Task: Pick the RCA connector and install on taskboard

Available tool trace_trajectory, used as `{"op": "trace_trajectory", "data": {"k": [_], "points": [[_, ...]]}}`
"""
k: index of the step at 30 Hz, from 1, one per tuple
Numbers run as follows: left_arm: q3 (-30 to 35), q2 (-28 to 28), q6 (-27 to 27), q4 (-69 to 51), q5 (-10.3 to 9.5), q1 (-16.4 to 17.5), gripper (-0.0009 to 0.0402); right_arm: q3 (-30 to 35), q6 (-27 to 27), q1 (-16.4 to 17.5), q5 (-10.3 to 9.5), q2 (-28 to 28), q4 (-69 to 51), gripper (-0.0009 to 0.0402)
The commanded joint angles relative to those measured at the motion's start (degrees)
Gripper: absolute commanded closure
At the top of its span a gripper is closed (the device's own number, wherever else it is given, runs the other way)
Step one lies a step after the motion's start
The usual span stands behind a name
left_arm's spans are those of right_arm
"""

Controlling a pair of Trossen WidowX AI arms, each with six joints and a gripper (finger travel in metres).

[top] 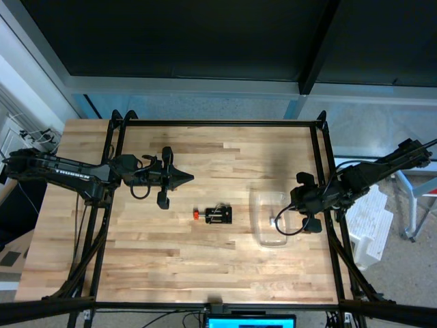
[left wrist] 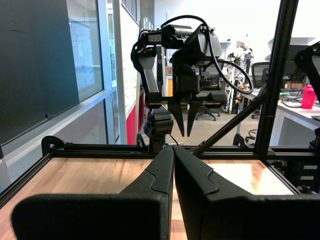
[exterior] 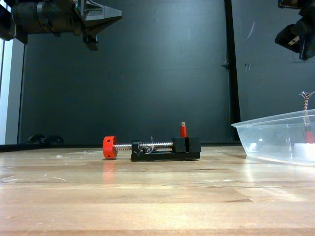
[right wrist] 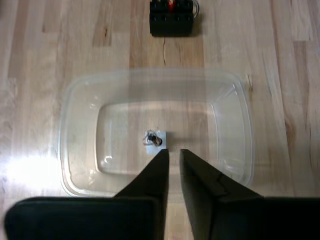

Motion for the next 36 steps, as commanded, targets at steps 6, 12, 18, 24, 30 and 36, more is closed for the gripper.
{"op": "trace_trajectory", "data": {"k": [6,12,18,24,30,36], "points": [[0.0,0.0,0.0,0.0,0.02,0.0,0.0393,-1.3,0.0,0.4,0.07,3.7,1.0,0.0254],[0.0,0.0,0.0,0.0,0.02,0.0,0.0393,-4.8,-0.1,0.6,-0.04,6.1,5.7,0.0230],[0.0,0.0,0.0,0.0,0.02,0.0,0.0393,-8.4,0.1,1.1,-0.02,7.1,10.0,0.0231],[0.0,0.0,0.0,0.0,0.02,0.0,0.0393,-9.5,0.1,1.2,0.00,9.2,12.6,0.0231],[0.0,0.0,0.0,0.0,0.02,0.0,0.0393,-10.6,0.0,1.2,0.09,10.7,15.4,0.0231],[0.0,0.0,0.0,0.0,0.02,0.0,0.0393,-13.2,0.3,1.2,0.04,10.8,18.4,0.0231]]}}
